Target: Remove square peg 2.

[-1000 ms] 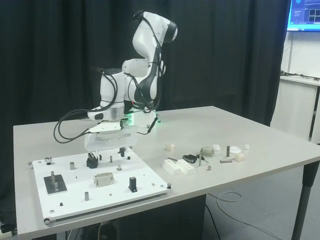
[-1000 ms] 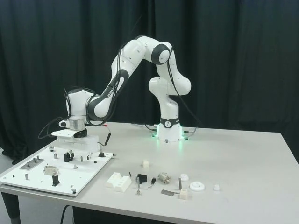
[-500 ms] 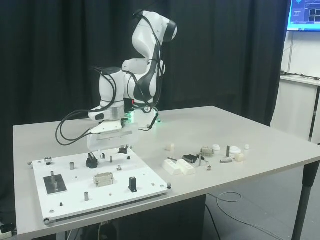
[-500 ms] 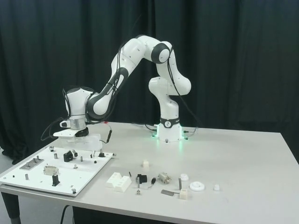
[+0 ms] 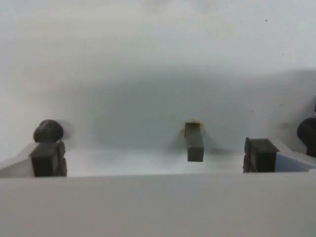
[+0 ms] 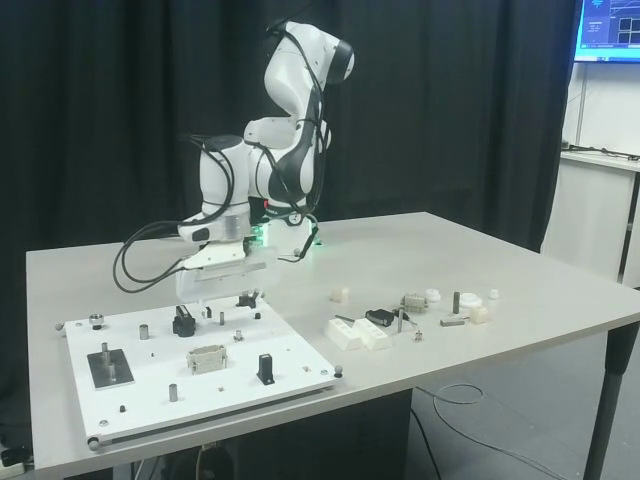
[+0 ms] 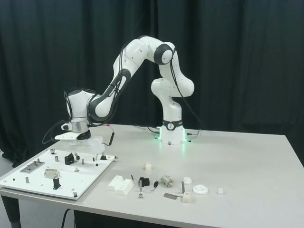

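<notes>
A short grey square peg [image 5: 194,141] stands upright in the white board [image 5: 148,74]. My gripper [image 5: 153,156] hangs just above the board, open, with its black fingertips [image 5: 47,158] wide apart on either side of the peg. Neither fingertip touches the peg, which sits nearer one of them. In the first room view the gripper [image 6: 222,292] hovers over the far edge of the white board [image 6: 230,385] at the table's left end. From the second room view the gripper [image 7: 88,151] is seen low over the same board [image 7: 28,187].
The board carries a black connector [image 6: 183,322], a black block [image 6: 266,368], a grey plate with a post [image 6: 108,366] and several small pegs. Loose parts lie to its right: white blocks [image 6: 357,334], a grey peg [image 6: 456,300], a white gear [image 7: 200,190].
The gripper has risen slightly from the board over the last second, staying over the same spot. Nothing on the board or table has moved.
</notes>
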Robot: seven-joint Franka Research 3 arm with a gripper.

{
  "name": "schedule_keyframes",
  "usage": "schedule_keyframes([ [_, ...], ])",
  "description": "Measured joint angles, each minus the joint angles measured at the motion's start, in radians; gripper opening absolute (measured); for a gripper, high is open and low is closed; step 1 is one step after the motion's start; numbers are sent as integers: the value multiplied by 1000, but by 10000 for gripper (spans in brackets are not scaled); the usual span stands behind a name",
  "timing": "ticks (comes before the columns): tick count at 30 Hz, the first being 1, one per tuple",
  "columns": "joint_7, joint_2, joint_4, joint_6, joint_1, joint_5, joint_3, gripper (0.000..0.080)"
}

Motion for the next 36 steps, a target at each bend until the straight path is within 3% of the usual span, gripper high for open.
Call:
schedule_keyframes([
  [18, -1, 28, -2, 43, 0, 2, 4, 800],
  [19, -3, 30, -2, 46, 0, 2, 4, 526],
  [24, -21, 37, -3, 65, 0, 2, 6, 526],
  [25, -24, 38, -4, 70, 0, 2, 6, 350],
  [33, -44, 49, -7, 107, -2, 1, 4, 350],
  [34, -44, 49, -7, 107, -2, 1, 4, 66],
  [36, -44, 49, -7, 107, -2, 1, 4, 66],
])
